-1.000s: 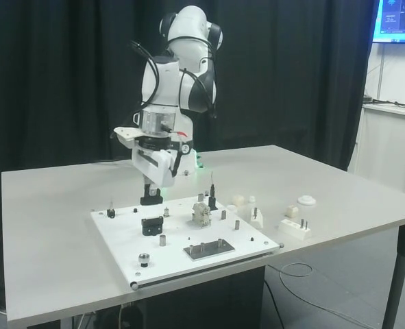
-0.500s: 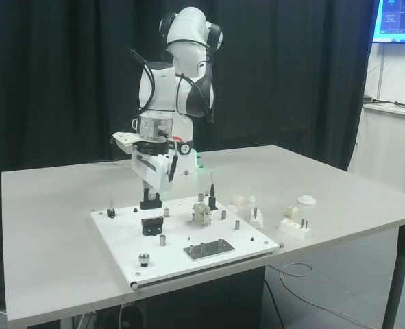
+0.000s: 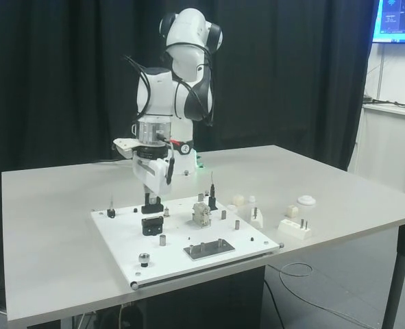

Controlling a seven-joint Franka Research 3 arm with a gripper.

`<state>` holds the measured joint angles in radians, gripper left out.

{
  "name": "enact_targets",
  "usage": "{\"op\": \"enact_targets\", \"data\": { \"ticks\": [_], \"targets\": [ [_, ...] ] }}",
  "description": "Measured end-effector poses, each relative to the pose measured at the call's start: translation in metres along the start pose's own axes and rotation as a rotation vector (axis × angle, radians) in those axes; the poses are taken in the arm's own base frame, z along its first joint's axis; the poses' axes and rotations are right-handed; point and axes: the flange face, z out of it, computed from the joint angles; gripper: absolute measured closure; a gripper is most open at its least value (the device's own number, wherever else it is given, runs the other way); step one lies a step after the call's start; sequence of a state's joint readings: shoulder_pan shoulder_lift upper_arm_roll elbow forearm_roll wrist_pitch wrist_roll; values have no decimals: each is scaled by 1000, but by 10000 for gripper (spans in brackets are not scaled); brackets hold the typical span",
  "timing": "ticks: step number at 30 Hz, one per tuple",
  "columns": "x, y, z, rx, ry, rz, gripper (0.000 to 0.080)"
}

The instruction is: Insert D-SUB.

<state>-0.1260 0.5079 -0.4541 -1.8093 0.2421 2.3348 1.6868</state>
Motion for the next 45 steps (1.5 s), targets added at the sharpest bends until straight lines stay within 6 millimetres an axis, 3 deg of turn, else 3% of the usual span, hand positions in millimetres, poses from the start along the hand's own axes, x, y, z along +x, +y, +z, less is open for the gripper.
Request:
{"op": "enact_targets", "data": {
  "ticks": [21,45],
  "targets": [
    [10,5,9,-11,-9,35,654],
    [7,9,13,-9,-18,33,654]
  ]
}}
